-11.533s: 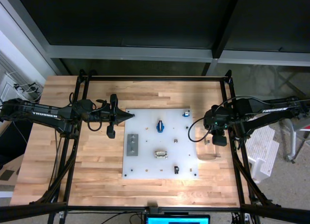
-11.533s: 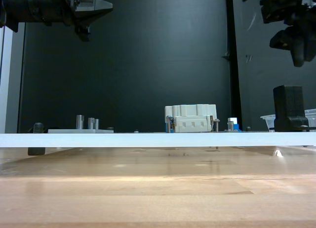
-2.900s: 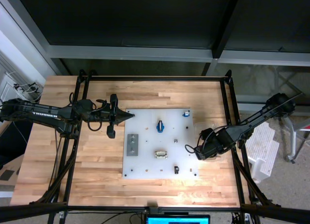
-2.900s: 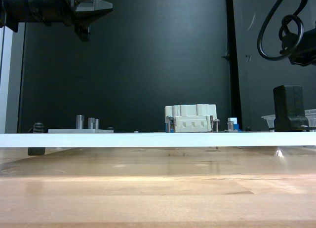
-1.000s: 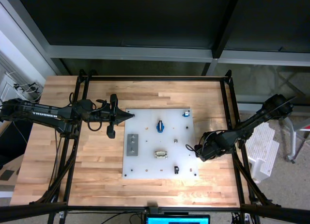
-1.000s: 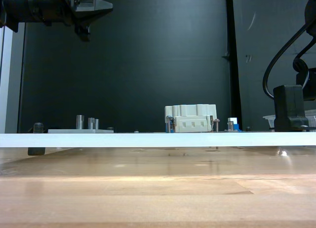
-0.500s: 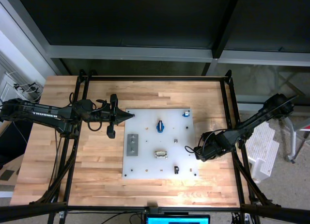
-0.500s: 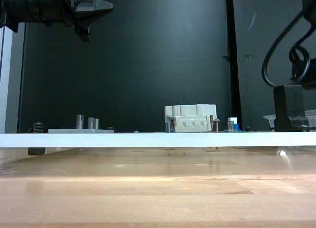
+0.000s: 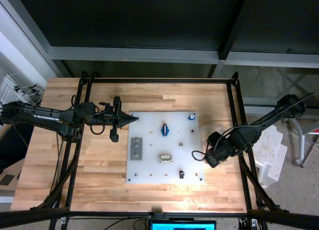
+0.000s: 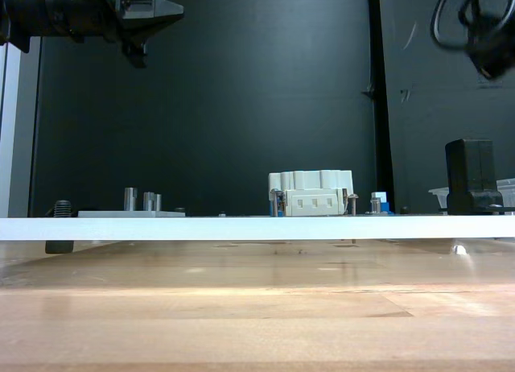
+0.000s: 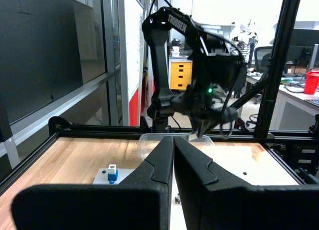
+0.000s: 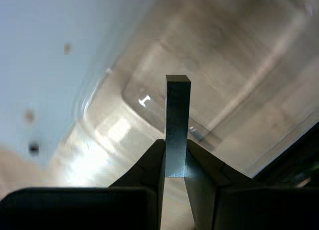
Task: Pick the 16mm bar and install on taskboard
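A grey metal bar (image 12: 177, 115) sticks out past the fingertips of my right gripper (image 12: 175, 158), which is shut on it. It hangs over a clear plastic tray (image 12: 149, 98), clear of any seat. From above, the right gripper (image 9: 213, 158) is just off the right edge of the white taskboard (image 9: 149, 170), and the bar is hidden there. In the low view it is high at the right (image 10: 491, 62). My left gripper (image 9: 132, 119) is shut and empty, held high over the board's far left corner (image 10: 173, 14).
On the board stand a grey block with posts (image 9: 136, 149), a white connector (image 10: 311, 193), a blue part (image 9: 164, 130) and a black block (image 10: 471, 177). The clear tray (image 9: 215, 132) lies on the wood beside the board's right edge.
Over the last second my right gripper has risen from the tray, holding the bar. The left arm has not moved.
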{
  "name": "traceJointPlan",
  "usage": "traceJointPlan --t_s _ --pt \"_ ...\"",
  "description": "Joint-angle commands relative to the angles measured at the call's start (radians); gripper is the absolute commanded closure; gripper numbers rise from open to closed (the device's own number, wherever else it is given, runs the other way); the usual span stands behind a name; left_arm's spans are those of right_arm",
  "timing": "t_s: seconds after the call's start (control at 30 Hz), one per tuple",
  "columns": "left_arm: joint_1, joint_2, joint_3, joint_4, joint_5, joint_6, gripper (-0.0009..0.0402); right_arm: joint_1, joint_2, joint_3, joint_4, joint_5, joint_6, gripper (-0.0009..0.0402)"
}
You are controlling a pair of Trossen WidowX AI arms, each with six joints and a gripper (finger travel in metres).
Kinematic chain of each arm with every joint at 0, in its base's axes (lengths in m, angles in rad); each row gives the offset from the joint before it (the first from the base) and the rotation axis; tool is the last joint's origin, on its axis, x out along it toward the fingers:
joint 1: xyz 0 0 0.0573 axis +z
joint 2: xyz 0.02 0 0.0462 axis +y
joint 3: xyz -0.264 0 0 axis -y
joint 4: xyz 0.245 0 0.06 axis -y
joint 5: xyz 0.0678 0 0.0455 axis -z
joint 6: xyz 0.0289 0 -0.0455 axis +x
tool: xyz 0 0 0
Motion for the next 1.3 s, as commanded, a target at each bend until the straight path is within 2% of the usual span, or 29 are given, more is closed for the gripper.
traceJointPlan --t_s 0.03,0.13,0.23,0.4,0.47,0.5,0.87,1.3 --pt "0.0 0.0 0.0 0.0 0.0 0.0 0.0393 -0.009 0.0 0.048 -0.051 0.0 -0.183 0.0389" --pt "0.0 0.0 0.0 0.0 0.0 0.0 0.0393 -0.034 0.0 0.089 -0.087 -0.001 -0.349 0.0389" --pt "0.0 0.0 0.0 0.0 0.0 0.0 0.0393 -0.063 0.0 0.117 -0.095 -0.024 -0.509 0.0394" --pt "0.0 0.0 0.0 0.0 0.0 0.0 0.0393 -0.135 0.0 0.154 -0.103 -0.021 -0.641 0.0394" --pt "0.0 0.0 0.0 0.0 0.0 0.0 0.0393 -0.159 0.0 0.161 -0.103 0.023 -0.698 0.0393" --pt "0.0 0.0 0.0 0.0 0.0 0.0 0.0393 -0.172 0.0 0.164 -0.102 0.027 -0.732 0.0393" --pt "0.0 0.0 0.0 0.001 0.0 0.0 0.0393 -0.371 0.01 0.224 -0.099 -0.008 -1.041 0.0393" --pt "0.0 0.0 0.0 0.009 0.0 0.0 0.0393 -0.463 0.215 0.484 -0.107 -0.013 -1.266 0.0393"
